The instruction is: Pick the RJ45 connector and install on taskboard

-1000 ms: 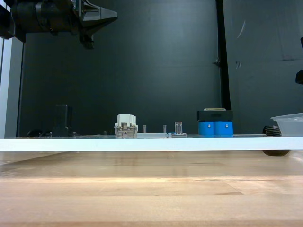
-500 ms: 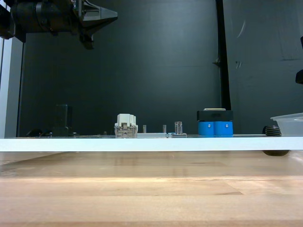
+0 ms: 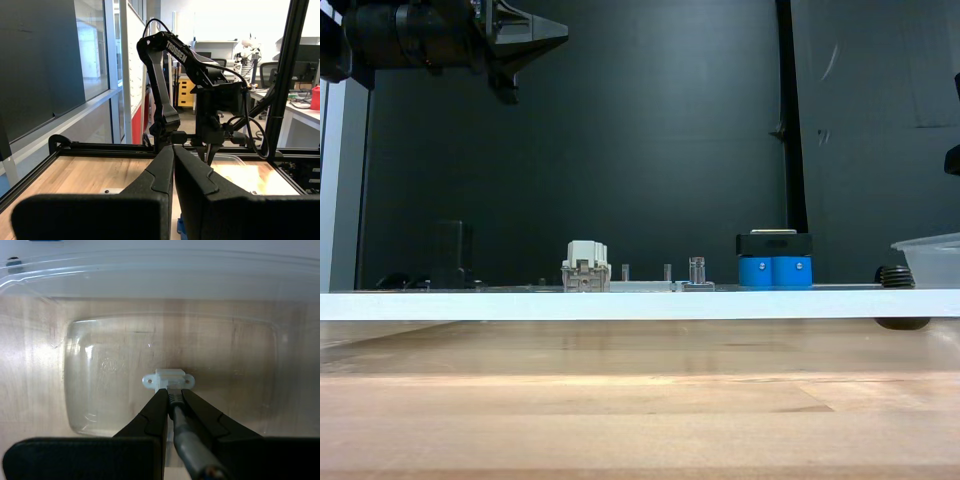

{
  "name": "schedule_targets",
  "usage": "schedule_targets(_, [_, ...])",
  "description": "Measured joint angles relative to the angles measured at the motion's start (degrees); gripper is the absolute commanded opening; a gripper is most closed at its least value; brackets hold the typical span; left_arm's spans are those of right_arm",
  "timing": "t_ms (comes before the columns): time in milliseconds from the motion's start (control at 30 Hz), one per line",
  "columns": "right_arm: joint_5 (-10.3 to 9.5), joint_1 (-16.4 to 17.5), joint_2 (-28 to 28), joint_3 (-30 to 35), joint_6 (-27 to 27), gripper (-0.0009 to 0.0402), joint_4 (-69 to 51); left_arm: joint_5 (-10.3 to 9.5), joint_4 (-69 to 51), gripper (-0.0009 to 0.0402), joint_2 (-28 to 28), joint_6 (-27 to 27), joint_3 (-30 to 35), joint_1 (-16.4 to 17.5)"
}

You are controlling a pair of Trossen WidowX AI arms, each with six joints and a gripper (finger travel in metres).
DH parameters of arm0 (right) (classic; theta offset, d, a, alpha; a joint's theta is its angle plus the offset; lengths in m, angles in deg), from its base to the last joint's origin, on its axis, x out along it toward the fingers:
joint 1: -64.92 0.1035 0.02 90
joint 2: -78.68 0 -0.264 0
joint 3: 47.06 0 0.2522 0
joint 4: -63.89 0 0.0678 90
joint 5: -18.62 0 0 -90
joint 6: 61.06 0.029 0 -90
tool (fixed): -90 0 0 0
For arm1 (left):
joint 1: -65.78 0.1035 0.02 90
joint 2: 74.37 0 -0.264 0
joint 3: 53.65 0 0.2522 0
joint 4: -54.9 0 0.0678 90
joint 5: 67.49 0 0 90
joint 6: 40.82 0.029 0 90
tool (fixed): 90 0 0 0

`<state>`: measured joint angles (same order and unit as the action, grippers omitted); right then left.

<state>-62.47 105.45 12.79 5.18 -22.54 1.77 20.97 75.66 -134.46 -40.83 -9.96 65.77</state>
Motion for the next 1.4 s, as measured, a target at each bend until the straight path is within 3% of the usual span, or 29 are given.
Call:
schedule_targets(1000, [0.0,0.09,1.81,8.37,0.02,0.0002,-8.87,0.0,0.0,0.0,0.0,0.0,0.0,0.0])
schedule_targets(1400, [0.55,0.35,-6.71,16.76,1.09,0.0002,-8.72,0.0,0.0,0.0,0.0,0.0,0.02,0.0])
